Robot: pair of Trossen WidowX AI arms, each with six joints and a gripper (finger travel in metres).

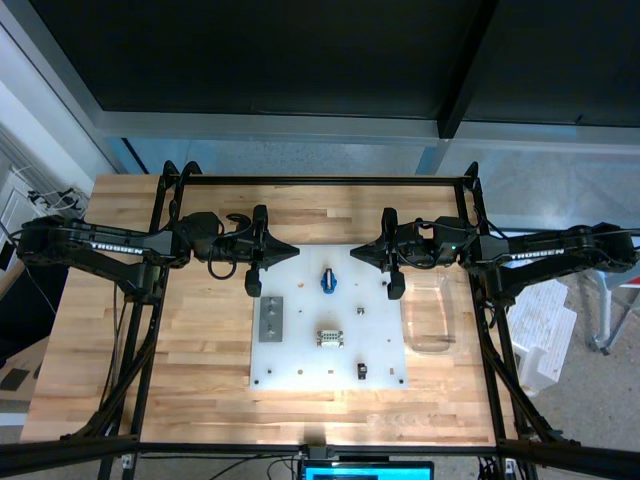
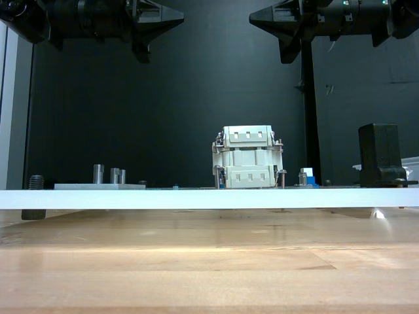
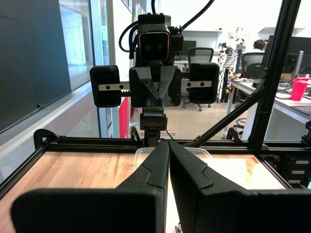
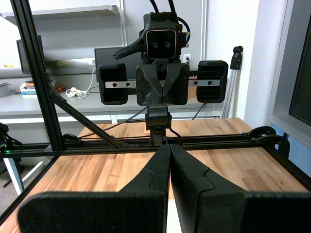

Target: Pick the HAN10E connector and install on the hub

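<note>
Two grippers, both mine, hang high above the table (image 1: 200, 350), pointing at one another across a gap. On my left gripper (image 1: 295, 250), the left fingers (image 3: 150, 170) are pressed together to a thin seam and hold nothing. My right gripper (image 1: 355, 253) is the same, the right fingers (image 4: 153, 177) flat against each other and empty. The white plate (image 1: 290, 372) lies beneath that gap, its far edge roughly under my fingertips. The HAN10E connector (image 2: 247, 136) is well below my fingertips and nearer the table's near edge than they are, about midway between the left and right tips. In the low view it sits upright on top of the hub (image 2: 247, 171), the two forming one stack on the plate. Almost under the gap, between my tips and that stack, stands a small blue part (image 1: 329, 280). A grey two-hole block (image 1: 271, 318) lies below my left fingertips, toward the near edge. A small black part (image 1: 363, 371) sits past the stack, on my right fingers' side. A clear container (image 1: 430, 320) rests on the wood beside the plate, below my right gripper's body.
</note>
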